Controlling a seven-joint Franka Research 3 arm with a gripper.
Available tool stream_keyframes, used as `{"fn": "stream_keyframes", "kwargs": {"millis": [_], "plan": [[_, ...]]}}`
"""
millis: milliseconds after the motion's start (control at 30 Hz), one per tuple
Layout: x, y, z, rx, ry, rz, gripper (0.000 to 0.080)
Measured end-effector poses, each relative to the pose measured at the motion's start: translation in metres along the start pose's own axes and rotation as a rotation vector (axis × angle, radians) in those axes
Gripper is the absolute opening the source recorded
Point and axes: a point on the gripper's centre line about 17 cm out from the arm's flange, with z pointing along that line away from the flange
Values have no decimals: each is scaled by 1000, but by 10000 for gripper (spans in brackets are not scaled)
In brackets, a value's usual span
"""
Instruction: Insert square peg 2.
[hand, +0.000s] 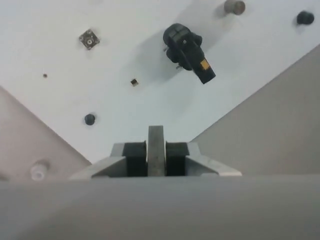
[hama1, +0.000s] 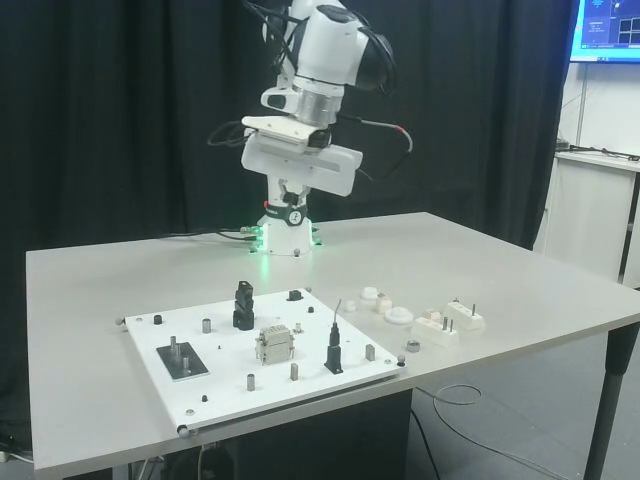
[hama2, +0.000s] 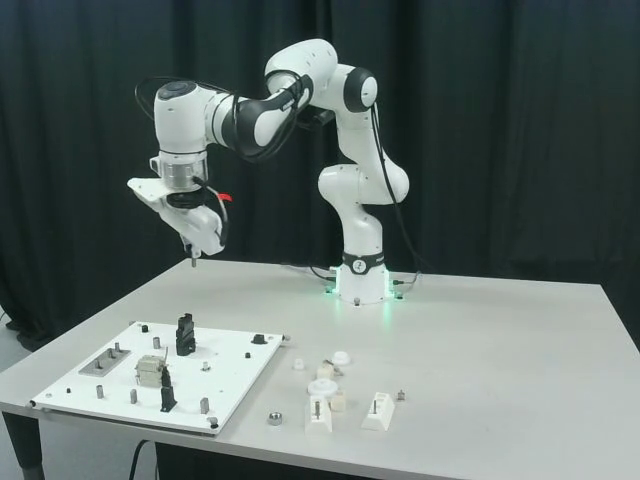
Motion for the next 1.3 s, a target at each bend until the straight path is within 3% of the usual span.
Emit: {"fn": "stream_keyframes", "kwargs": {"millis": [333, 700, 1000, 1300], "plan": [[-5, 0, 5, 50, -29, 130, 76], [-27, 6, 25, 57, -69, 270, 76], [-40, 5, 46, 83, -60, 361, 76], [-48, 1, 64, 116, -24, 438, 76]]}}
